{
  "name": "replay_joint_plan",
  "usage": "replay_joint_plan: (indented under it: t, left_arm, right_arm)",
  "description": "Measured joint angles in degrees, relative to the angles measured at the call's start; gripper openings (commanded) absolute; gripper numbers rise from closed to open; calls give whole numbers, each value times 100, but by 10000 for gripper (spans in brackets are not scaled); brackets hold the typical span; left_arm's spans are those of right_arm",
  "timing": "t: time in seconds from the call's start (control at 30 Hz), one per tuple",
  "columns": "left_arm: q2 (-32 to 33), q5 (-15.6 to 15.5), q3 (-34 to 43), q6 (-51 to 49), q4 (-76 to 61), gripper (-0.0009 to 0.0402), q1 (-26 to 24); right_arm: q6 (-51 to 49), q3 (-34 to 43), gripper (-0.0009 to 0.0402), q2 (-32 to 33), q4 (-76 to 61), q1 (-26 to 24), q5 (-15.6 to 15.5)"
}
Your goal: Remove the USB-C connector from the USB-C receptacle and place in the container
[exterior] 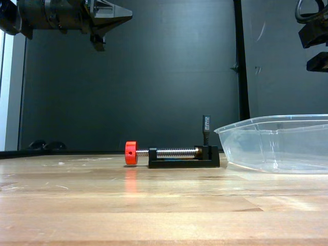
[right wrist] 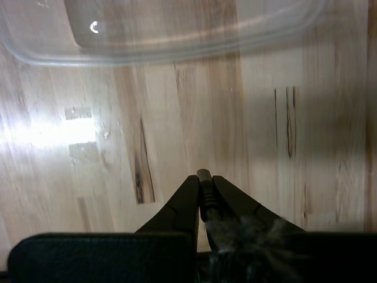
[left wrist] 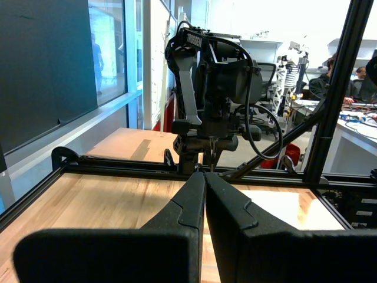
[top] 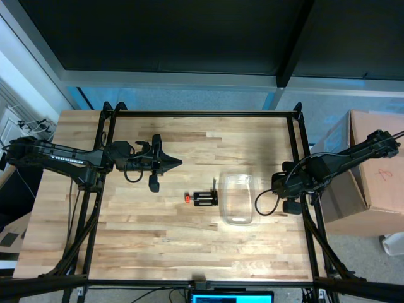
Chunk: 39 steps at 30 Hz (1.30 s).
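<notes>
The right gripper (right wrist: 203, 177) hangs over the counter (right wrist: 177, 118) just beside the clear plastic container (right wrist: 177, 41), fingers clamped on a short dark plug with a rounded pale tip. That plug looks like the USB-C connector (right wrist: 204, 190), held clear of its seat, likely ready to go over the rim. The USB-C receptacle (exterior: 206, 128) is probably the black upright piece in the red-knobbed vise (exterior: 179, 156); the left gripper (left wrist: 204, 177) sits high and well apart, fingers together on nothing

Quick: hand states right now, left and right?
Left hand: closed, empty, raised over the table's left side.
Right hand: closed on the USB-C connector, raised beside the container.
</notes>
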Motion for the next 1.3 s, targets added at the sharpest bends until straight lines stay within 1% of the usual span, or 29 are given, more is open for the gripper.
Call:
replay_joint_plan:
  t: [0.2,0.37,0.43,0.5,0.57,0.63,0.9,1.0,1.13,1.3]
  left_arm:
    - [0,0,-2,2,0,0,0]
    - [2,0,-2,2,0,0,0]
    - [0,0,-2,0,2,0,0]
    - [0,0,-2,2,0,0,0]
    - [0,0,-2,0,2,0,0]
    - [0,0,-2,2,0,0,0]
    - [0,0,-2,0,0,0,0]
    - [0,0,0,2,0,0,0]
    - [0,0,0,0,2,0,0]
    - [0,0,-2,0,0,0,0]
  right_arm:
    - [-4,-374,0,136,619,-2,31]
    - [-2,-820,0,264,984,-2,-26]
    - [7,-935,0,264,1069,-2,-114]
    - [44,-981,6,264,1141,-2,-127]
    - [61,-1023,21,267,1185,-2,-127]
    - [63,-1071,45,267,1281,-2,-118]
    - [153,-1252,167,267,1338,-2,-114]
    - [157,-1252,205,267,1338,-2,-127]
    - [212,-1220,241,267,1335,-2,-166]
    - [343,-1167,260,267,1259,-2,-175]
